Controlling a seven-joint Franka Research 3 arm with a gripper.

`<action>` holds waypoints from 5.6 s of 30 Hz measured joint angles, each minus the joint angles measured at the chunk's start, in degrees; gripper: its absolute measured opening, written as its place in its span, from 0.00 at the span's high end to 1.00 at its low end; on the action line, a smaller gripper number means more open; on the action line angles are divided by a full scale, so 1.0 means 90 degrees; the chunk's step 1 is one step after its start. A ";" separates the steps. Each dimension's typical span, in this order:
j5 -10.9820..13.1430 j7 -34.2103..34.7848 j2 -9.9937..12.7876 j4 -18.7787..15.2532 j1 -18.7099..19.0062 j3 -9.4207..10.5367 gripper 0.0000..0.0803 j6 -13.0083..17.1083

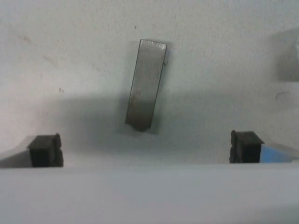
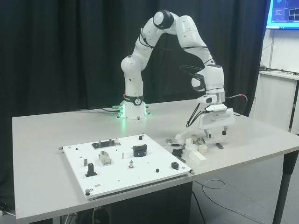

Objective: Remove square peg 3.

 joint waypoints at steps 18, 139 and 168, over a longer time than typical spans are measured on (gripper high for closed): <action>-0.0092 0.0000 -0.0085 -0.0016 0.0000 -0.0023 0.00 -0.0011; -0.2348 -0.1291 -0.1246 0.0267 -0.2186 -0.1303 0.00 -0.1206; -0.2146 -0.3305 -0.0900 0.0651 -0.4012 -0.1265 0.00 -0.0984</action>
